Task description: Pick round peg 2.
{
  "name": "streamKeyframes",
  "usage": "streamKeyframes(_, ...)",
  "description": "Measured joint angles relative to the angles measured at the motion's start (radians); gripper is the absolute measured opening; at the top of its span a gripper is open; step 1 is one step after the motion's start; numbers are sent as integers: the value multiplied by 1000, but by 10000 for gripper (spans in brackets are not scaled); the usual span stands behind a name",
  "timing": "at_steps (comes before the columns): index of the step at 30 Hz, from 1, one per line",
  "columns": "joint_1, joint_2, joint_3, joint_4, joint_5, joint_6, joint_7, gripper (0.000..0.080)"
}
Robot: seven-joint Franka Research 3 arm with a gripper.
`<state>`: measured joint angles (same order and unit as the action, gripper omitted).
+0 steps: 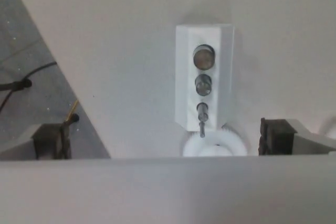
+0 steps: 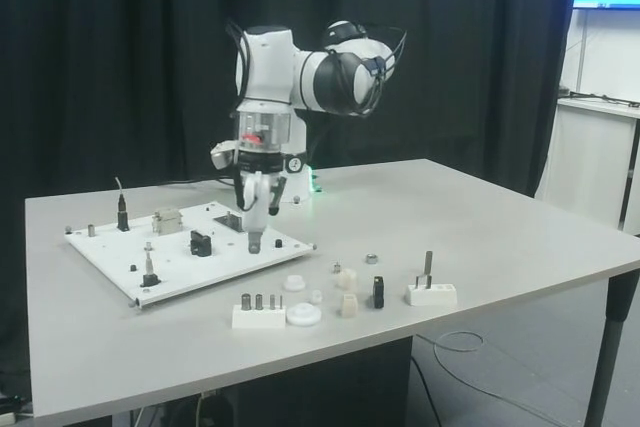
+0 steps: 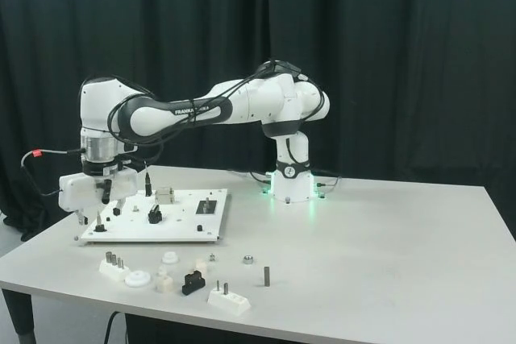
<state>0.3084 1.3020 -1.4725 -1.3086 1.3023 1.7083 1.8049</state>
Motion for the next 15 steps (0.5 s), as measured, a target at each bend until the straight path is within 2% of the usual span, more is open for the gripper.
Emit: streamKeyframes(15, -4, 0, 51, 12, 0, 9, 54, 800)
